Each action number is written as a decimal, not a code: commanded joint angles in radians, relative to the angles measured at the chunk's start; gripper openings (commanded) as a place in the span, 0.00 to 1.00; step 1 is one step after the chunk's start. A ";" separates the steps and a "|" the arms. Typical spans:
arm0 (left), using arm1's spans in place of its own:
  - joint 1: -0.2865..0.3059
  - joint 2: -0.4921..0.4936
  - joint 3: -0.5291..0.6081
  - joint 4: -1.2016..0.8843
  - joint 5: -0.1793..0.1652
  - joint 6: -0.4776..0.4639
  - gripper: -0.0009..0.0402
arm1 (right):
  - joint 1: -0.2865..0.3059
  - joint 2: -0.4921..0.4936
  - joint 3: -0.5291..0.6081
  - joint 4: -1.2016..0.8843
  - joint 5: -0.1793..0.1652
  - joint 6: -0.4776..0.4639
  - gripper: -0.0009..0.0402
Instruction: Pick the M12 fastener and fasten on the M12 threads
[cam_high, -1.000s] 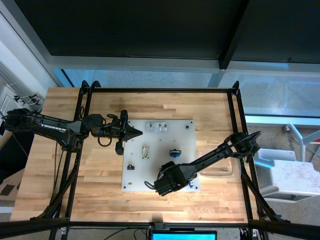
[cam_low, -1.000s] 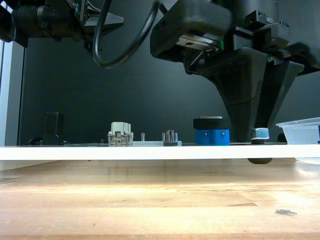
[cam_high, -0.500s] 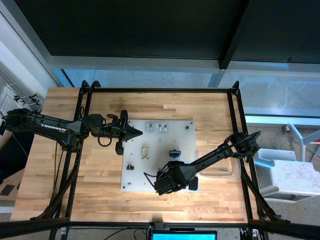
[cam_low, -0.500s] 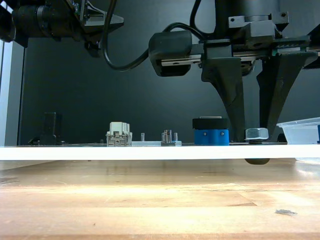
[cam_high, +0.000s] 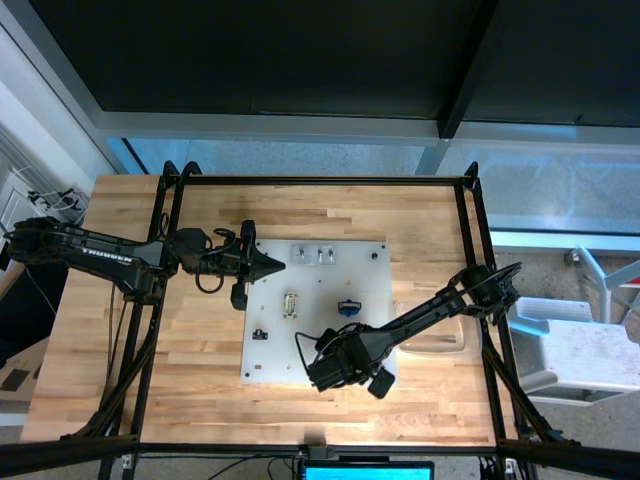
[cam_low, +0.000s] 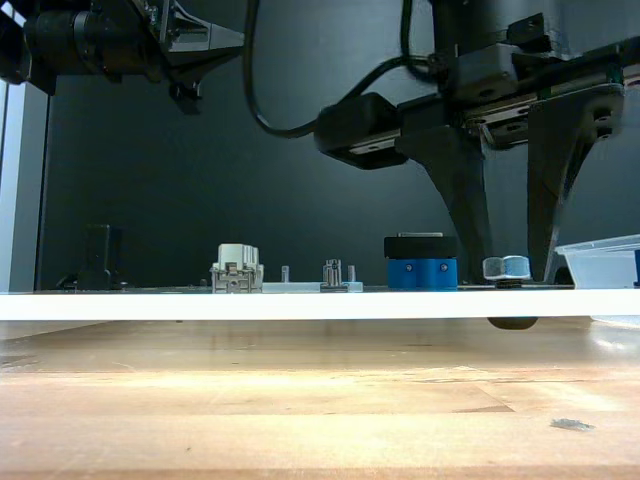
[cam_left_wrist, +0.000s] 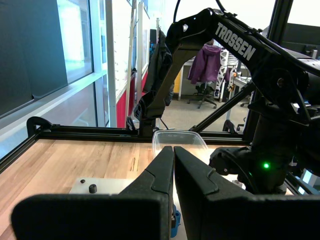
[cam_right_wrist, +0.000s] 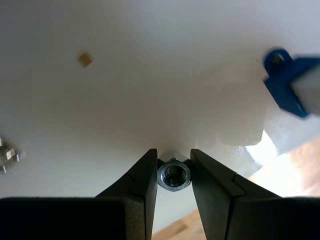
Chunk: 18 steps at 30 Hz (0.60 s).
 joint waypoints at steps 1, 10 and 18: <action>0.000 0.000 0.000 0.000 0.000 0.000 0.02 | 0.000 0.000 0.001 0.000 0.003 0.163 0.09; 0.000 0.000 0.000 0.000 0.000 0.000 0.02 | 0.000 0.000 0.001 0.000 0.011 0.390 0.09; 0.000 0.000 0.000 0.000 0.000 0.000 0.02 | 0.002 0.000 0.001 0.001 0.011 0.386 0.09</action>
